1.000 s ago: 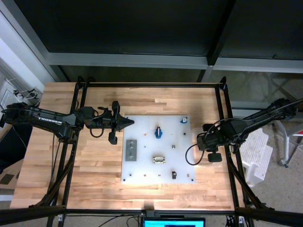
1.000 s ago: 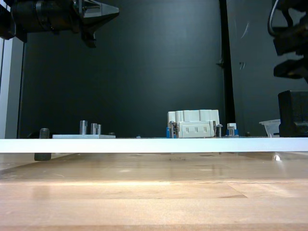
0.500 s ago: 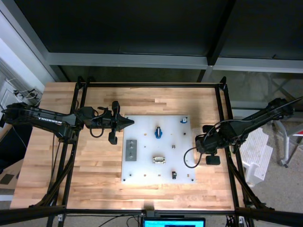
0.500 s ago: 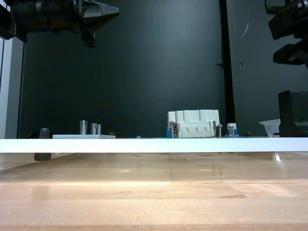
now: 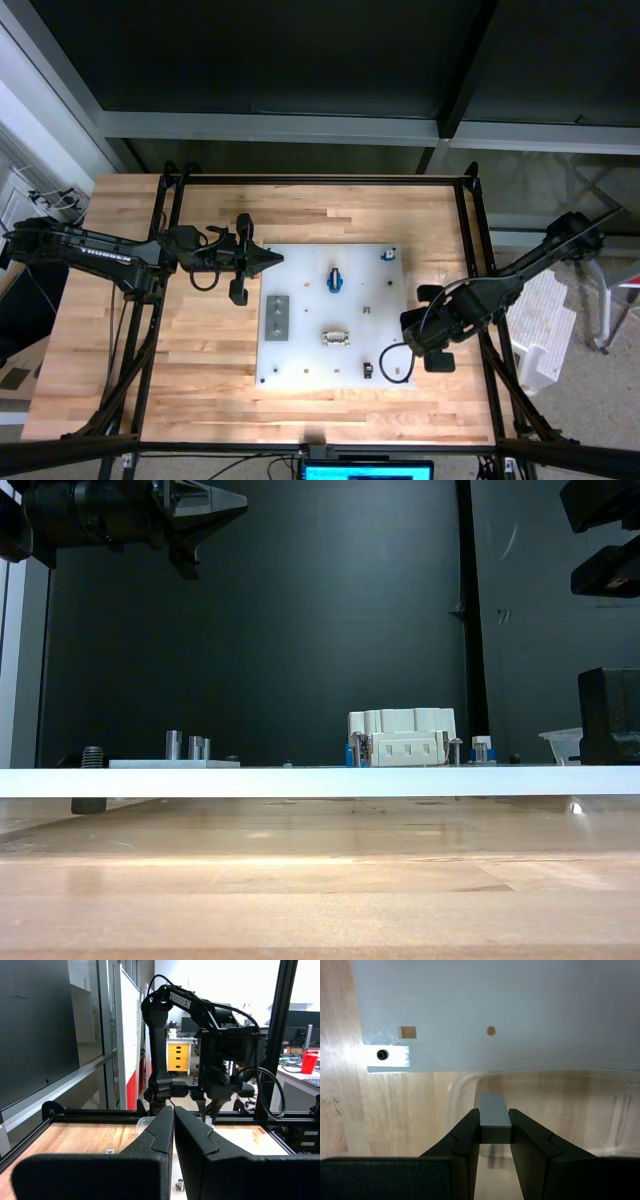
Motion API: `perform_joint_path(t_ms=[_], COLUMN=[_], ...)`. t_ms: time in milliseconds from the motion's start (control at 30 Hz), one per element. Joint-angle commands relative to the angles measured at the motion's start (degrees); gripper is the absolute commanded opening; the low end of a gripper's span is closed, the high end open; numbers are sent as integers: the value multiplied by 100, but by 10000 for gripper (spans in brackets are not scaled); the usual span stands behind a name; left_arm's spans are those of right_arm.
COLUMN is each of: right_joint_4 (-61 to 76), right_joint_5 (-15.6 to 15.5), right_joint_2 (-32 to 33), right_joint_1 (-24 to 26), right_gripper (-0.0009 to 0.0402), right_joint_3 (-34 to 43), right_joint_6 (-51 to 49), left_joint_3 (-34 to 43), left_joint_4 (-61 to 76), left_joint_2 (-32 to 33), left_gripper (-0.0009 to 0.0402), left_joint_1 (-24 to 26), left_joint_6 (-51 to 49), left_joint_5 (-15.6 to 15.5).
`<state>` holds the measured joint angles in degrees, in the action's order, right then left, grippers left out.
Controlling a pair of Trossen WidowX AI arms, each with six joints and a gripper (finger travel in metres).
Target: Pick the 16mm bar and install on taskboard
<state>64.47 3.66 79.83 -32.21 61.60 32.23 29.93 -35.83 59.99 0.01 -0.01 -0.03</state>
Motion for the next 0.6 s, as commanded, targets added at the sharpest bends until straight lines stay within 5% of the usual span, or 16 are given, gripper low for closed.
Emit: perform_joint_path(t_ms=[33,600], right_joint_4=[-11,-101], right_joint_5=[9,129], right_joint_2=[179,1054], right_joint_1=[-92,-415], right_gripper=[7,7], right_joint_3=[173,916], right_joint_6=[63,190], left_joint_3=[2,2], left_joint_4=[0,0], left_joint_2=[0,0], left_gripper=[0,0], left_joint_1=[0,0], left_joint_6=[0,0], left_joint_5=[0,2])
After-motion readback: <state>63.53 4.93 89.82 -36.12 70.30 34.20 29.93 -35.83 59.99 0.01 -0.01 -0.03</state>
